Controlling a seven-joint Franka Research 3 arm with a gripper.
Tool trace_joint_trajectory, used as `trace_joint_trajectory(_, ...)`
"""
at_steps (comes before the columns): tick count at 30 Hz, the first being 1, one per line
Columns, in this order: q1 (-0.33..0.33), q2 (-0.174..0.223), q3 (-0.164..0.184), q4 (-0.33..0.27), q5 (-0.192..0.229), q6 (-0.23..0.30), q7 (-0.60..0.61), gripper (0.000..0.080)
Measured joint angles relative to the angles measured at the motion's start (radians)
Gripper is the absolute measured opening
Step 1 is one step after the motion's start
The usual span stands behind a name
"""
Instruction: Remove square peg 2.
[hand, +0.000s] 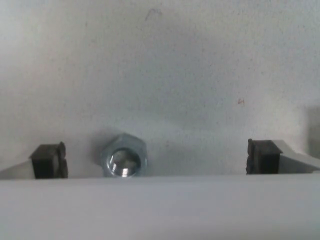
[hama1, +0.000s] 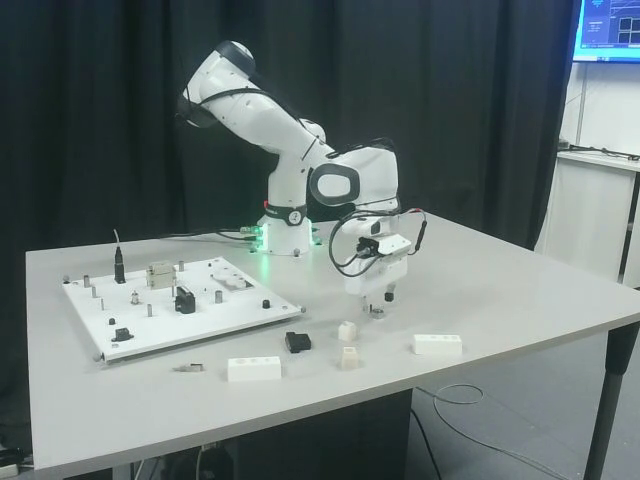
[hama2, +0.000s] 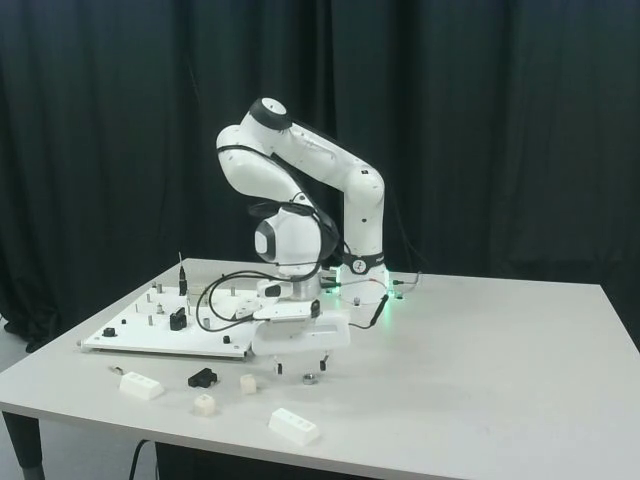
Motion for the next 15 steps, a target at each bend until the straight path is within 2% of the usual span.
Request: trace_joint_trajectory(15, 0.001, 0.0, 0.019, 0.0, 0.001, -0.025, 0.008, 0.08)
